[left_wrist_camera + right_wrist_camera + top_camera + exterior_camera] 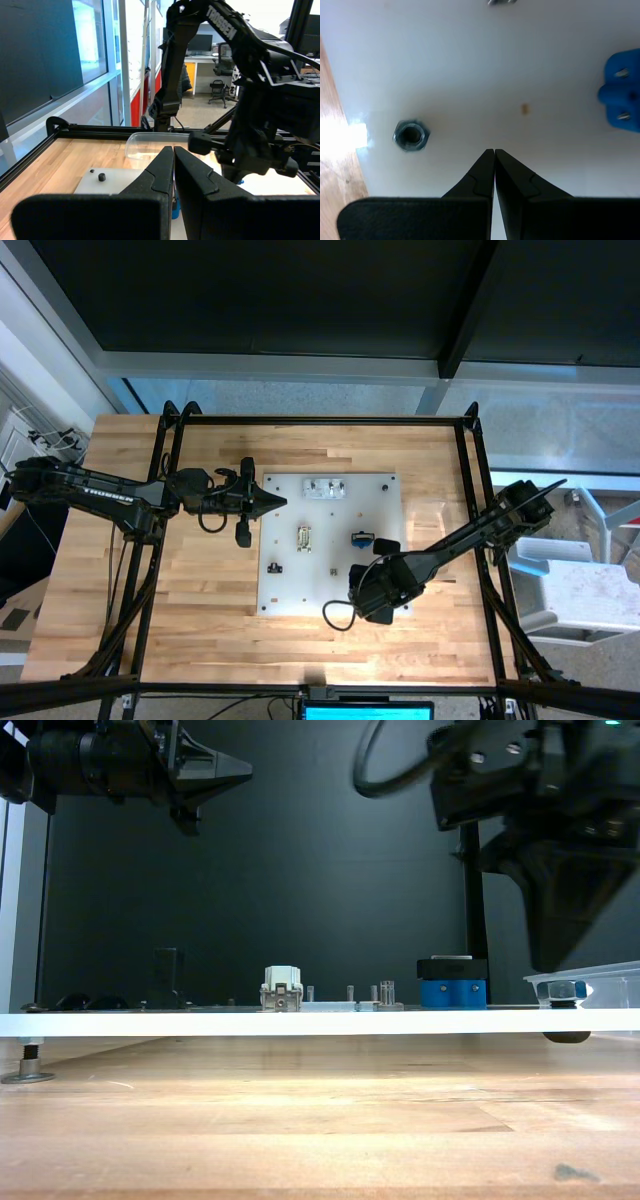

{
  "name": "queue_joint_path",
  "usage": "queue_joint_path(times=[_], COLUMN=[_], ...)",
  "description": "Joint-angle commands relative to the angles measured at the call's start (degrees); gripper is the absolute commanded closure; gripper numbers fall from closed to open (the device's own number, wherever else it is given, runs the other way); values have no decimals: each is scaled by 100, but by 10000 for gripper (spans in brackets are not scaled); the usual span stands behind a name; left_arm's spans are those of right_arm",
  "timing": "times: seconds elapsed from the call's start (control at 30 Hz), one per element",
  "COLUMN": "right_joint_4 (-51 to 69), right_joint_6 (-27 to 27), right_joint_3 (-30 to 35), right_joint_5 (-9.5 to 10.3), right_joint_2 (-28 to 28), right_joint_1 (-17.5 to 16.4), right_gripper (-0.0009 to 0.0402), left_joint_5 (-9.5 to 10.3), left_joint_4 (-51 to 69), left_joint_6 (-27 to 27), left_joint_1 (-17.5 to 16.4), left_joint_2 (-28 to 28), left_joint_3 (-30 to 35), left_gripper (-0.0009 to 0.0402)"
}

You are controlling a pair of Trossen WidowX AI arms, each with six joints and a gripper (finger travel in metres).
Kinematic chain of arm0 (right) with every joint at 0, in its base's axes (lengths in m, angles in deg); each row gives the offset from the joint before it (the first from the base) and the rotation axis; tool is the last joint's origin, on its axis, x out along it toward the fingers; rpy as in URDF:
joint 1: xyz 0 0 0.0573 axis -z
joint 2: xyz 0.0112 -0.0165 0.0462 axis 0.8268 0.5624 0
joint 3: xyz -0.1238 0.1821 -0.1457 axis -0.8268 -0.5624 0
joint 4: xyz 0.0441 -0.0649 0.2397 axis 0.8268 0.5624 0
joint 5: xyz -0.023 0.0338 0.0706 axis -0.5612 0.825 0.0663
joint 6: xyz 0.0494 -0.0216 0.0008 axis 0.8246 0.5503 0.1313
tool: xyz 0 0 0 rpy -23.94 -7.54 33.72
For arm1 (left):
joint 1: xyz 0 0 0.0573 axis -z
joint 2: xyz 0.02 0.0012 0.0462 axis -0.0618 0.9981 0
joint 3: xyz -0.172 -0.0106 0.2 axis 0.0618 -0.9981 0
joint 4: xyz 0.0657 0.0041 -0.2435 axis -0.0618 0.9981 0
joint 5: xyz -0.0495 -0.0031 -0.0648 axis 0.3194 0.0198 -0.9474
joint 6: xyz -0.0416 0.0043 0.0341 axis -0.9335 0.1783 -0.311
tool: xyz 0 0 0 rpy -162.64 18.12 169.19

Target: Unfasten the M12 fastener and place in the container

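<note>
A small silver nut [410,135] sits on its short black stud near the near right edge of the white board [300,590]. The low view shows it raised above the board. The clear tray [600,982] lies just beside the board's right edge and does not hold the nut.

The right gripper [494,150] hovers over the board's near right part. Its fingers are pressed together on nothing, and its tips are near the nut but off to one side. The left gripper [283,502] hangs above the board's left edge, closed and empty.

The nut looks hard, light and smooth, so it probably slips easily. The best hold is likely across two opposite flats, squarely from above, once the fingers spread.
</note>
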Motion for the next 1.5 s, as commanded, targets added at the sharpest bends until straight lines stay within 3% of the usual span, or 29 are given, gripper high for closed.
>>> queue_joint_path(times=[0.03, 0.2, 0.27, 0.63, 1.0, 1.13, 1.5], right_joint_4=[24, -212, -374, -640, -927, -931, -870], right_joint_6=[-11, -199, -216, -382, -476, -511, -514], right_joint_3=[129, 262, 260, 44, -140, -140, -140], right_joint_5=[575, 1845, 2135, 1816, 1777, 1556, 1506], right_joint_2=[-15, -35, -35, 192, 197, 197, 195], right_joint_1=[-7, -11, -17, -13, 33, 48, 72], right_gripper=[393, 393, 393, 393, 393, 393, 393], left_joint_5=[0, 0, 2, 0, 0, 0, 0], left_joint_4=[2, -15, 0, -2, -2, -2, -2], left_joint_6=[2, 2, 2, 2, 2, 2, 2], left_joint_1=[0, 0, 0, 0, 0, 0, 0], left_joint_2=[0, -9, 2, 0, 0, 0, 0], left_joint_3=[2, 2, 2, 2, 2, 2, 2], left_gripper=[393, 393, 393, 393, 393, 393, 393])
